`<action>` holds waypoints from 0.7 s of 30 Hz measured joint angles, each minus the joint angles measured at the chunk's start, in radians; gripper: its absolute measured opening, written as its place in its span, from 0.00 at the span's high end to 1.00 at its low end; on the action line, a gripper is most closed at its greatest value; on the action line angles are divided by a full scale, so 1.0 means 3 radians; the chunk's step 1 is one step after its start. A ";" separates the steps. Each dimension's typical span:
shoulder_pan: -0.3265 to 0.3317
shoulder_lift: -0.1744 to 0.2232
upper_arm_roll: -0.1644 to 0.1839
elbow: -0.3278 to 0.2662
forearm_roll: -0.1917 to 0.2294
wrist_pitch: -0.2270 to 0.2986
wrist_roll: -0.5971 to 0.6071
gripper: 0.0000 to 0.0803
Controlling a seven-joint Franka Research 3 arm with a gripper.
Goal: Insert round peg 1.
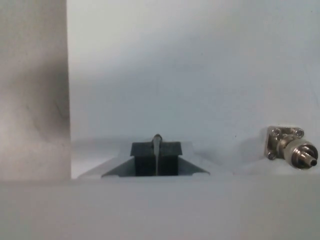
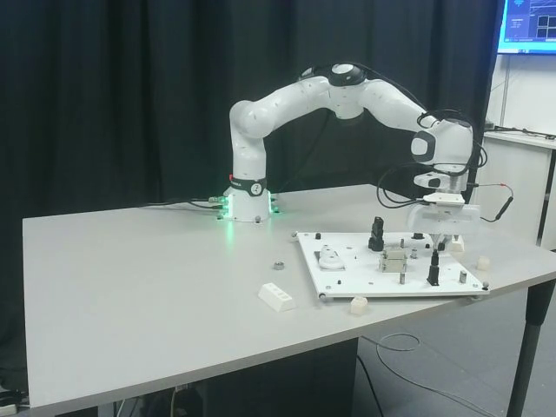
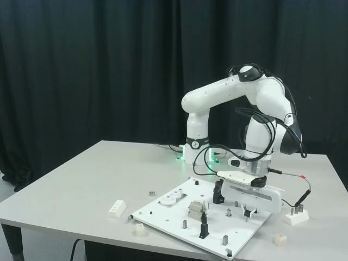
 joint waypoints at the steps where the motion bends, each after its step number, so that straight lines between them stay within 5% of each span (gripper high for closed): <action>1: 0.0000 0.0000 -0.0001 0.0000 0.0000 0.0000 0.0000 0.98; 10: 0.0004 0.0000 -0.0023 -0.0005 -0.0001 -0.0002 0.0000 0.98; 11: 0.0005 0.0000 -0.0028 -0.0006 -0.0001 -0.0004 0.0000 0.66; 16: 0.0016 0.0001 -0.0068 -0.0014 -0.0007 -0.0038 0.0000 0.66; 17: 0.0019 0.0001 -0.0078 -0.0016 -0.0007 -0.0047 0.0000 0.24; 21: 0.0031 0.0002 -0.0112 -0.0020 -0.0007 -0.0085 -0.0010 0.24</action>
